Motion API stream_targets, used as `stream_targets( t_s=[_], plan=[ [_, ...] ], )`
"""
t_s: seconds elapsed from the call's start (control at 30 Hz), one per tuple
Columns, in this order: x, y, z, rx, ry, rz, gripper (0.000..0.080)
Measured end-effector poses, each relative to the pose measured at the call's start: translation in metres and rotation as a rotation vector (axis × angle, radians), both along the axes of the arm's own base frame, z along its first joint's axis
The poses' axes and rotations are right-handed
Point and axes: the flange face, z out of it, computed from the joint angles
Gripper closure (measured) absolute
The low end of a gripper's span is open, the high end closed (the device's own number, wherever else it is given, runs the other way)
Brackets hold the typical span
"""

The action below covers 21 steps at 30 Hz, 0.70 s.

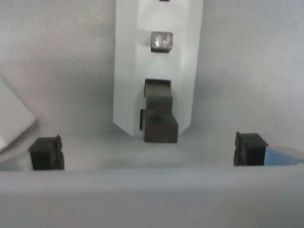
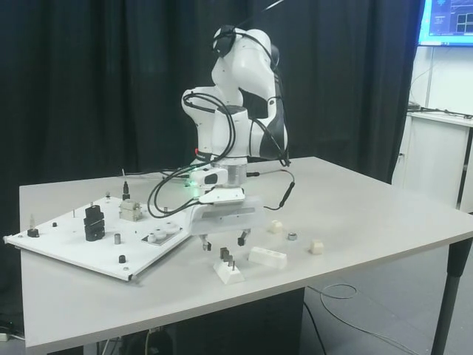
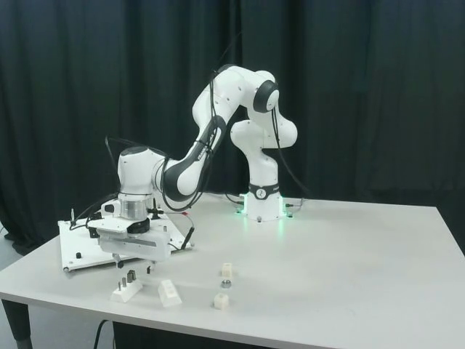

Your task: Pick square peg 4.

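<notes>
Wrist view: my two black fingertips (image 1: 46, 154) sit wide apart, one at each side of the frame, nothing between the pads. My gripper (image 1: 148, 152) is spread open and holding nothing. Between and below the tips is a long white peg holder (image 1: 137, 71) lying on the grey table (image 1: 57, 61). Two pegs show in it: a dark square peg (image 1: 159, 124) standing in its slot at the pointed end of the holder, and a smaller grey peg (image 1: 161, 41) further along. The dark peg lies roughly on my centreline, untouched. A white corner of another object (image 1: 12, 121) shows off to one side.

First room view: my gripper (image 2: 222, 242) hangs just above the holder (image 2: 229, 272), fingers pointing down, clear of the pegs (image 2: 225, 257) that stand upright in it. A second white block (image 2: 267, 257) lies just beside the holder. Small white cubes (image 2: 316, 247) rest further off. The white assembly board (image 2: 81, 240) with its black parts is on the table's other side.

Second room view: same pose. Gripper (image 3: 134, 267) directly above the holder (image 3: 125, 291) near the table's front edge, white block (image 3: 168, 293) next to it. Cannot tell which peg is number 4.
</notes>
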Motion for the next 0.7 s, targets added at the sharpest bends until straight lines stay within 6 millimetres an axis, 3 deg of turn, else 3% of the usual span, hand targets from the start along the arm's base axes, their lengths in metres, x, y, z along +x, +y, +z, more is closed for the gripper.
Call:
stream_targets(
  t_s=[0.7],
  plan=[
    [0.007, -0.001, -0.017, 0.008, -0.022, -0.017, 0.0003]
  ],
)
